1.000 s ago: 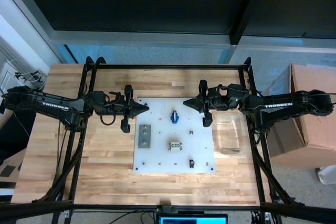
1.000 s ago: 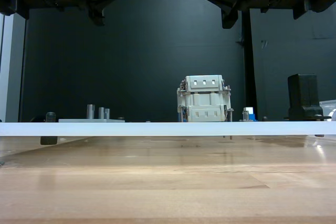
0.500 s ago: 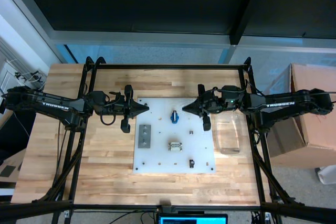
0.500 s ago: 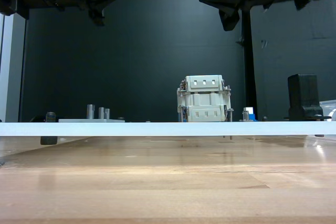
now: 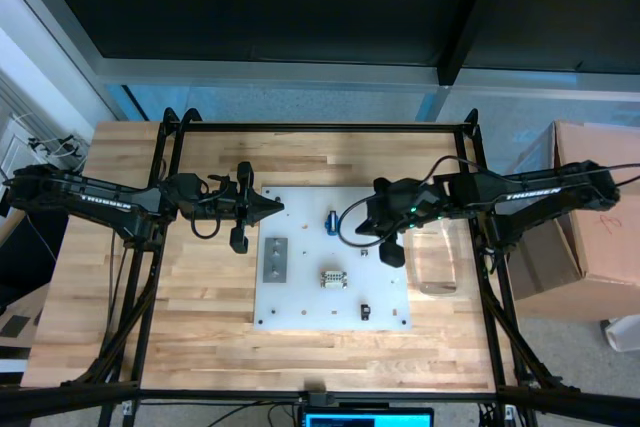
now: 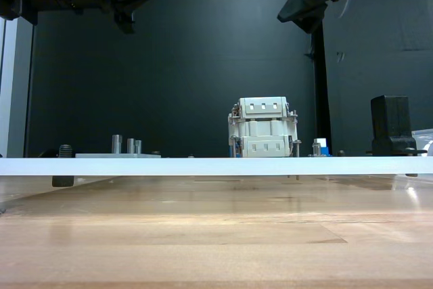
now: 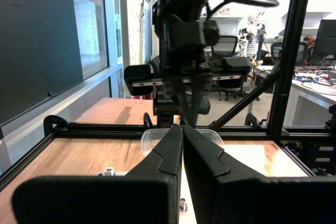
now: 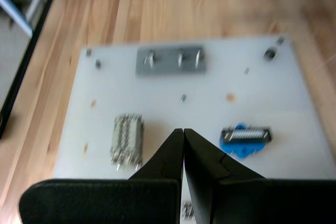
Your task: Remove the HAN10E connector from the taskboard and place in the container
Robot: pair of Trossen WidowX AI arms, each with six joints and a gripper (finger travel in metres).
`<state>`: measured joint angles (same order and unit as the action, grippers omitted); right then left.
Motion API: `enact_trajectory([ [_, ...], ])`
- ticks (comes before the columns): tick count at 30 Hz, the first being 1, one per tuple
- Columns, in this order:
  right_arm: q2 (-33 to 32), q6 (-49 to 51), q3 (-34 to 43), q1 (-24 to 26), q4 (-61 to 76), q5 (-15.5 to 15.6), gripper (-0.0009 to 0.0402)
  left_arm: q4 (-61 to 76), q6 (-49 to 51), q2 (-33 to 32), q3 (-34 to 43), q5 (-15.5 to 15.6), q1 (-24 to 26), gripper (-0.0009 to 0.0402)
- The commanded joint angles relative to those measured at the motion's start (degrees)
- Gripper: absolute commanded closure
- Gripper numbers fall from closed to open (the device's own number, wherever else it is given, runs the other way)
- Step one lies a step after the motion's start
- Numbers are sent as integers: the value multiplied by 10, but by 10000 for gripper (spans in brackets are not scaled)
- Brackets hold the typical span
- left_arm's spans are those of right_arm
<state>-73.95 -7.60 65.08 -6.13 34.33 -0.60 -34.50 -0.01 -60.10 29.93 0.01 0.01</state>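
The beige HAN10E connector (image 5: 334,278) (image 6: 262,128) stands upright in its seat on the white taskboard (image 5: 300,297), with nothing holding it. My right gripper (image 5: 366,229) (image 6: 291,11) hangs high over the board's right half, pitched downward and shut with nothing between its fingers. In the right wrist view the connector (image 8: 127,140) lies well below the closed tips of the right gripper (image 8: 183,130). My left gripper (image 5: 278,204) (image 7: 182,127) hovers over the board's far left corner, shut and empty. The clear plastic container (image 5: 437,257) sits just right of the board.
On the board are a blue connector (image 5: 332,221) (image 8: 242,136), a grey block with pins (image 5: 275,258) (image 6: 125,147) and a small black part (image 5: 366,311) (image 6: 390,126). A black frame rings the table. A cardboard box (image 5: 590,207) stands off the right edge.
My right gripper has swung out over the board toward the near side and tipped its nose downward. The left arm and the connector have not moved.
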Motion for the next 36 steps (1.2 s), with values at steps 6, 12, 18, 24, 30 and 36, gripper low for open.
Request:
enact_trajectory([
  [6,-105,-26,143,-29,169,1,393,0,0,0,0,0,0,393],
  [12,-173,-36,221,-39,242,1,393,0,0,0,0,0,0,393],
  [18,-208,-45,253,-44,258,1,393,0,0,0,0,0,0,393],
  [24,-223,-71,260,-45,266,1,393,0,0,0,0,0,0,393],
  [30,-266,-85,314,-49,317,-22,393,0,0,0,0,0,0,393],
  [36,-333,-85,405,-54,389,-28,393,0,0,0,0,0,0,393],
])
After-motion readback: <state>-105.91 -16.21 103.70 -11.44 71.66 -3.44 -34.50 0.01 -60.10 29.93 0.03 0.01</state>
